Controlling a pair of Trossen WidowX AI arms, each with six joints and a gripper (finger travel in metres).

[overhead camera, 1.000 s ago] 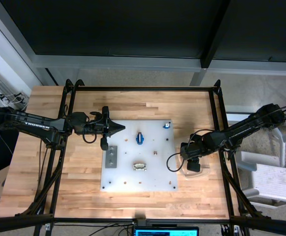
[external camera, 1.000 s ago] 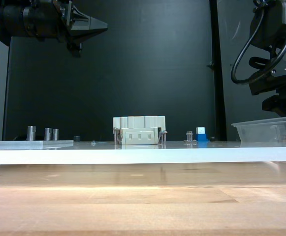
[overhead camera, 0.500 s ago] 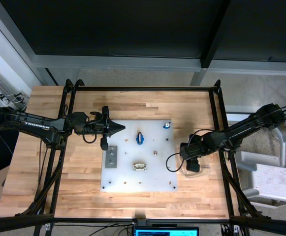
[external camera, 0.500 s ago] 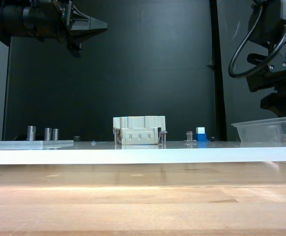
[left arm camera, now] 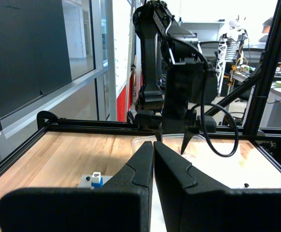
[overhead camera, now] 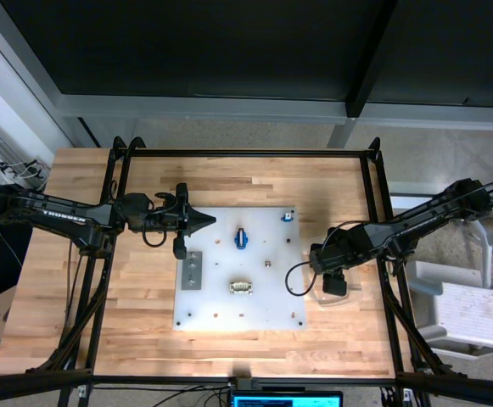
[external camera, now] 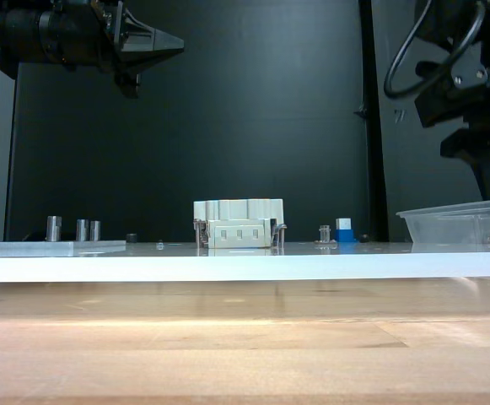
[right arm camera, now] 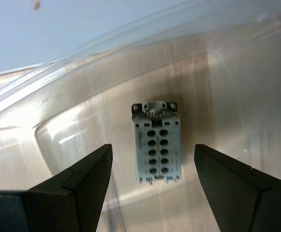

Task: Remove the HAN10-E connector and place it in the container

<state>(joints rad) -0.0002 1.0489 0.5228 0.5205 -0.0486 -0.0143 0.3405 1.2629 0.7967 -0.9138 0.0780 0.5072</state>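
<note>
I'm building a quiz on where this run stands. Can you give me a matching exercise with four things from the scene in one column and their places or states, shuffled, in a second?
1. HAN10-E connector
2. left gripper
3. right gripper
4. blue part

A. jaws open, above the container
B. on the white board
C. lying inside the container
D. jaws shut, raised over the board's far left corner

Pairs: 1-C; 2-D; 3-A; 4-B

Right gripper [overhead camera: 334,286] has risen over the last second. In the low view it now hangs clear above the container [external camera: 457,221] rim, and its cable loop has gone up with it. High view: slight shift only.
</note>
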